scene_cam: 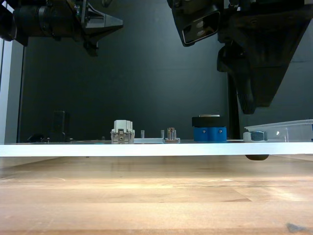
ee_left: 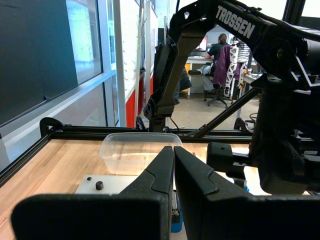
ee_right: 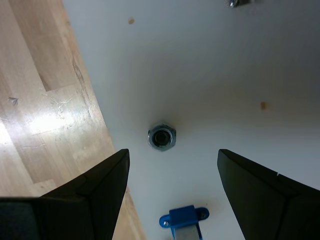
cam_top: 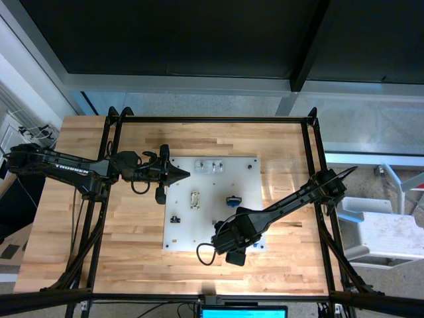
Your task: Unfasten the M12 fastener and place in the container
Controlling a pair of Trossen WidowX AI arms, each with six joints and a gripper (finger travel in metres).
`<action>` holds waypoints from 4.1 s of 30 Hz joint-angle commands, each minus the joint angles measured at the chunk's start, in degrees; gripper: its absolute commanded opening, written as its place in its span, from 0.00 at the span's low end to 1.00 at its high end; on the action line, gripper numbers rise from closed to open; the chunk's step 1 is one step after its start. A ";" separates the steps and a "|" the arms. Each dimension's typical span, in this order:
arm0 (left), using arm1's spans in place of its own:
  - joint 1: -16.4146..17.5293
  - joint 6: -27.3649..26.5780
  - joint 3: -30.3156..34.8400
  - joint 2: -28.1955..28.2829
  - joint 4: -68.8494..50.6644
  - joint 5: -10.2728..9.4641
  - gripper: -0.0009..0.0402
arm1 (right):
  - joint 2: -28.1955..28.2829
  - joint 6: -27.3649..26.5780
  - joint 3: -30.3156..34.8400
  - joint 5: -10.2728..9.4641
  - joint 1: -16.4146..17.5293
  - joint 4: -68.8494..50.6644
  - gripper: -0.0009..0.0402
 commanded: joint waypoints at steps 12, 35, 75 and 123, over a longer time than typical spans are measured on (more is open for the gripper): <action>0.02 0.02 0.00 0.00 0.02 0.00 0.02 | 2.10 -2.97 -0.72 0.13 -0.02 1.73 0.62; 0.02 0.02 0.00 0.00 0.04 0.00 0.02 | 2.10 -4.00 -3.52 1.03 -0.15 4.63 0.54; 0.02 0.02 0.00 0.00 0.02 0.02 0.02 | 2.08 -57.64 -3.39 -3.15 0.13 6.43 0.03; 0.02 0.02 0.00 0.00 0.02 0.00 0.02 | -3.23 -25.55 -2.27 -3.58 1.07 5.33 0.31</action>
